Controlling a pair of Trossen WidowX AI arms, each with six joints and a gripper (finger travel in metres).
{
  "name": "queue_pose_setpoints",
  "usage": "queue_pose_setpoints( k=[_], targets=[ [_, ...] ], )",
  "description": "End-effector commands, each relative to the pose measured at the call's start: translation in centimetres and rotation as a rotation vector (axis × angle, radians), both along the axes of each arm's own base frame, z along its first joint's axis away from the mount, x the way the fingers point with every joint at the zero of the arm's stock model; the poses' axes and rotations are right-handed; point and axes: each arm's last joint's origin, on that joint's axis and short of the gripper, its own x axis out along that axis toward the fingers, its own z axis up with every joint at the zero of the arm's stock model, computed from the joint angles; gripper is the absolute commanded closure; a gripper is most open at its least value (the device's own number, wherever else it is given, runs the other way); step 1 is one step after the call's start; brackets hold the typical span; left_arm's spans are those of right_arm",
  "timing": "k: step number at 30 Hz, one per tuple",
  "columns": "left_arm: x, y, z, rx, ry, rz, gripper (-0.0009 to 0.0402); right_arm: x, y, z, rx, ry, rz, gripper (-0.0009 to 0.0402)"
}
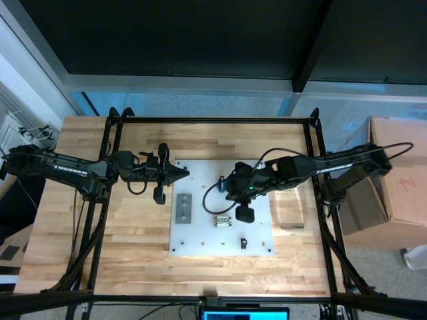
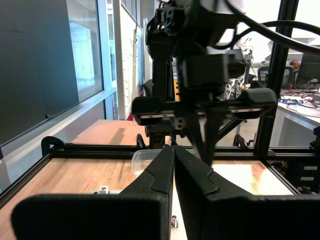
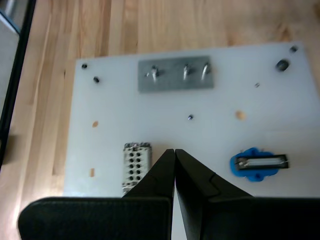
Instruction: Remove the HAN10E connector from the taskboard and place in the container
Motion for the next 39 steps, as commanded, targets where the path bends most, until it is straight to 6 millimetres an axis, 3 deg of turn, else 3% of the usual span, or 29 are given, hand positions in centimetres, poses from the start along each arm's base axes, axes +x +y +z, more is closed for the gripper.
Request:
queue_pose_setpoints(
  k=[1, 12, 16, 28, 39],
  targets=[
    [0.0, 0.0, 0.0, 0.0, 0.0, 0.0, 0.0393, 1.3, 0.7, 0.1, 0.01, 0.044, -0.007, 0.0393],
    [0.0, 0.0, 0.0, 0.0, 0.0, 0.0, 0.0393, 4.1, 2.4, -0.6, -0.007, 0.284, -0.023, 0.0393],
    [0.0, 0.0, 0.0, 0.0, 0.0, 0.0, 0.0393, 4.9, 2.9, -0.4, -0.02, 0.336, -0.019, 0.0374],
    [0.0, 0.0, 0.0, 0.0, 0.0, 0.0, 0.0393, 7.9, 3.9, -1.6, -0.046, 0.425, -0.011, 0.0226],
    [0.0, 0.0, 0.0, 0.0, 0.0, 0.0, 0.0393, 7.9, 4.1, -2.8, -0.063, 0.482, -0.006, 0.0085]
  ],
)
